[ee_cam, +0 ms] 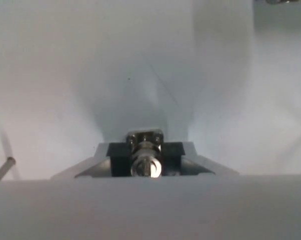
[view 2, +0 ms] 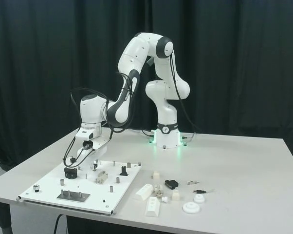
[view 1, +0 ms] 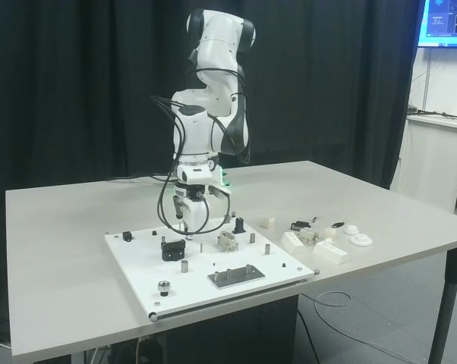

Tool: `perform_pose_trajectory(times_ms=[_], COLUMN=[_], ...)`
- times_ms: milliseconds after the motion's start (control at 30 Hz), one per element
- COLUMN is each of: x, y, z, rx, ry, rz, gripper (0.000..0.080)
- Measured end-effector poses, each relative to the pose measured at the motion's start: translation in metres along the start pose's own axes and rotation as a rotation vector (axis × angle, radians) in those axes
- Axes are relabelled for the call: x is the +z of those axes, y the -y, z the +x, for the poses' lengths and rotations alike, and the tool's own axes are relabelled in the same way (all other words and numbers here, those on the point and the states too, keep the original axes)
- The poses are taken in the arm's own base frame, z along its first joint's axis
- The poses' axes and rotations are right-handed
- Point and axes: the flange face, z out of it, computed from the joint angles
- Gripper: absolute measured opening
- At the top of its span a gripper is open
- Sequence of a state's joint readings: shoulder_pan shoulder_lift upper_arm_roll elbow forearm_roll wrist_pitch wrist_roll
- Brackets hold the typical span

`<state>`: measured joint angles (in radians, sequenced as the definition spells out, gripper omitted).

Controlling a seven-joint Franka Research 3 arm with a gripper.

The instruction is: Remove BNC.

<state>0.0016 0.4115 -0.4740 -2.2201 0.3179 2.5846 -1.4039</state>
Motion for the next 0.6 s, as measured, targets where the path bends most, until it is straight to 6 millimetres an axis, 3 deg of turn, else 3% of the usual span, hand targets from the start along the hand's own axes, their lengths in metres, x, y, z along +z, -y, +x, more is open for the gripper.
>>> perform_pose_trajectory(times_ms=[600], x=[-0.0071], y=[0.0000], z=[0.0011], rx=[-0.035], ry=[0.007], rz=[-0.004], gripper=[0.0120])
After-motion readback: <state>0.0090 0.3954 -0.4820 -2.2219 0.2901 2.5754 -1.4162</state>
